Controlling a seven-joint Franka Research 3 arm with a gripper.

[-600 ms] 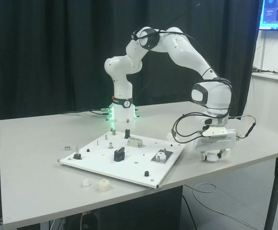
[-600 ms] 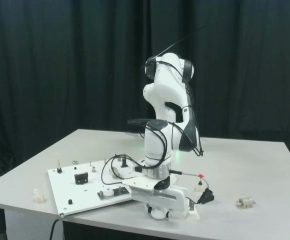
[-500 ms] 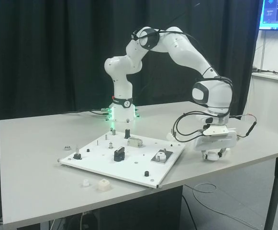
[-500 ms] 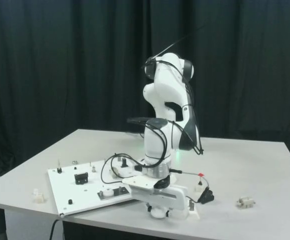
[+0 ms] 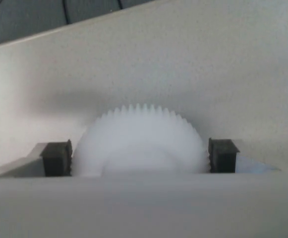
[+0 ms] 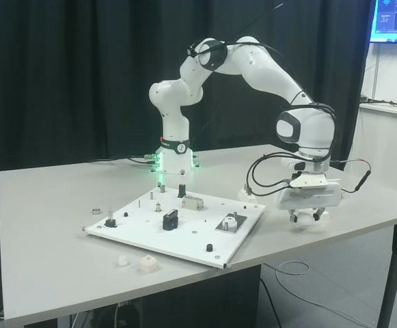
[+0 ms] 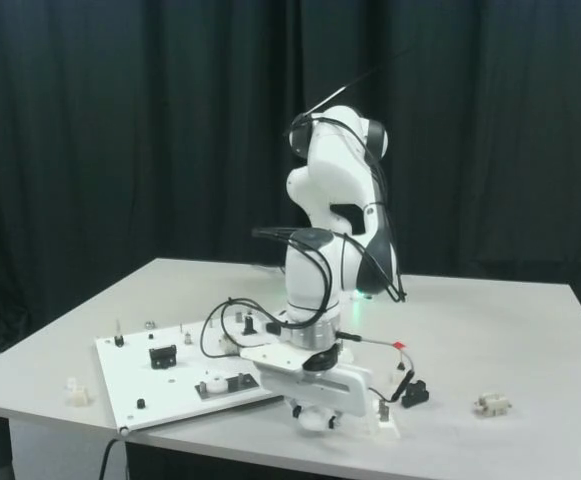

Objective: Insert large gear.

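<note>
White toothed large gear point(image 5: 140, 141) sits between the two black finger pads point(image 5: 57, 157), each pad pressed against its rim in the wrist view; the gripper point(image 5: 140, 158) is clamped on the gear. Grey table point(image 5: 193, 64) surface fills the background behind the gear.

First room view: the gripper point(image 6: 306, 216) hangs low over the table point(image 6: 41, 198), off the side of the white assembly board point(image 6: 140, 236) and near the table's edge. The gear point(image 6: 306, 217) shows as a small white shape under the gripper body, slightly above the tabletop (contact with the table cannot be judged from here). White arm point(image 6: 253, 65) arches from its base point(image 6: 174, 158), which carries green lights, up and over to the wrist. A black cable point(image 6: 263, 174) loops beside the wrist.

On the board: a black block point(image 6: 169, 220), a grey plate with a white part point(image 6: 230, 222) on it, several small pegs point(image 6: 158, 205). Off the board, near the front table edge, a white cube-like piece point(image 6: 147, 264) and a smaller white piece point(image 6: 122, 260) just beside it.

Second room view: gripper point(image 7: 315, 415) with the gear point(image 7: 315, 418) beneath it, beside the board point(image 7: 130, 385). A small white part point(image 7: 492, 405) lies well apart on the table; a black connector point(image 7: 413, 392) rests near the gripper
</note>
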